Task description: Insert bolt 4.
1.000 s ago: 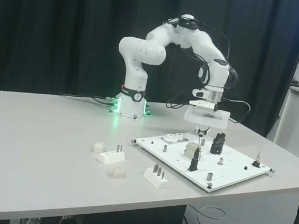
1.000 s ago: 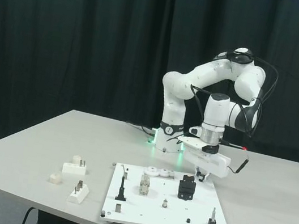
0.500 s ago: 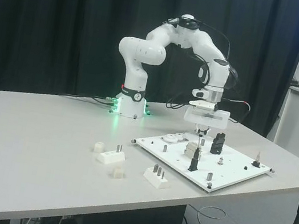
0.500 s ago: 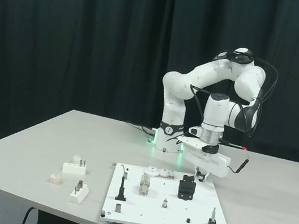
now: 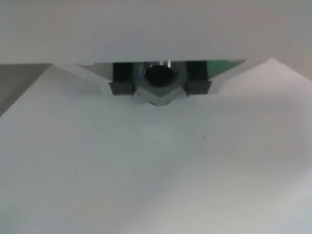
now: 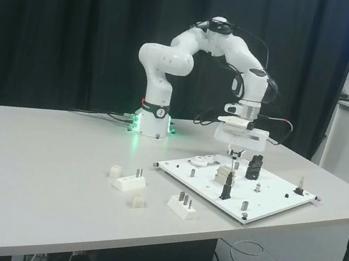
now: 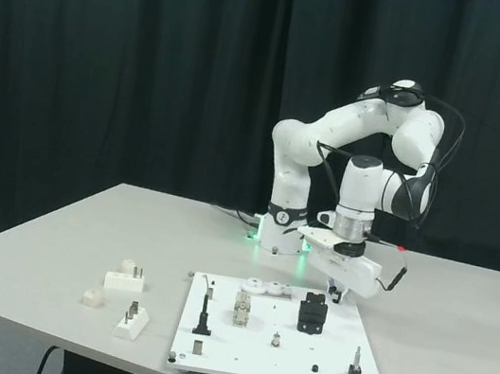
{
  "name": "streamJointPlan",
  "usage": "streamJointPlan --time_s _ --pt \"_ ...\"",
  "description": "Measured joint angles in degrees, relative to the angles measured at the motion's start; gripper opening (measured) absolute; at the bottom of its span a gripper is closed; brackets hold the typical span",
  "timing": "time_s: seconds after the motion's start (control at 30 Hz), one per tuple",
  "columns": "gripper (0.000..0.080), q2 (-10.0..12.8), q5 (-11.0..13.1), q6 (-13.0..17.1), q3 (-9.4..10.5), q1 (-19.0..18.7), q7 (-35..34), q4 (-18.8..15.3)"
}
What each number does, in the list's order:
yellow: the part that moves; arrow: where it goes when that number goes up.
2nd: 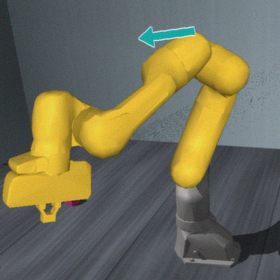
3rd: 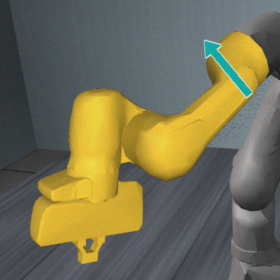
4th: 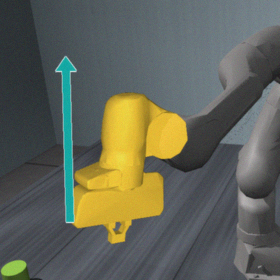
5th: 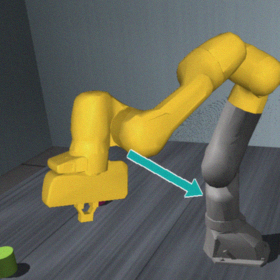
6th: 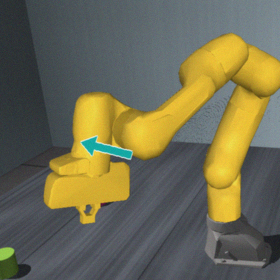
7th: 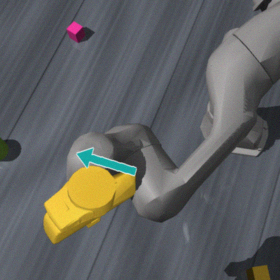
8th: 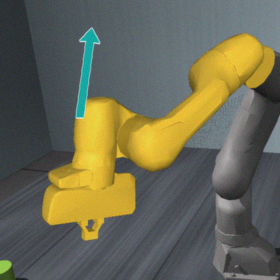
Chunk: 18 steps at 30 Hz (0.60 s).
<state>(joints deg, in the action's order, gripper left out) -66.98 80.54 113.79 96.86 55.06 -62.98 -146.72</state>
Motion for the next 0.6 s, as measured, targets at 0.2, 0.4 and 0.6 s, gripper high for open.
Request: streamJointPlan --time_s 0.2,0.4,0.6 --pt "0.0225 0.0 -0.1 0.0 0.0 0.0 -5.6 0.0" --pt "0.0225 0.0 -0.6 0.0 0.03 0.0 -11.8 0.2" --pt "0.0225 -0.2 -1.0 0.0 0.13 0.0 -17.4 0.4"
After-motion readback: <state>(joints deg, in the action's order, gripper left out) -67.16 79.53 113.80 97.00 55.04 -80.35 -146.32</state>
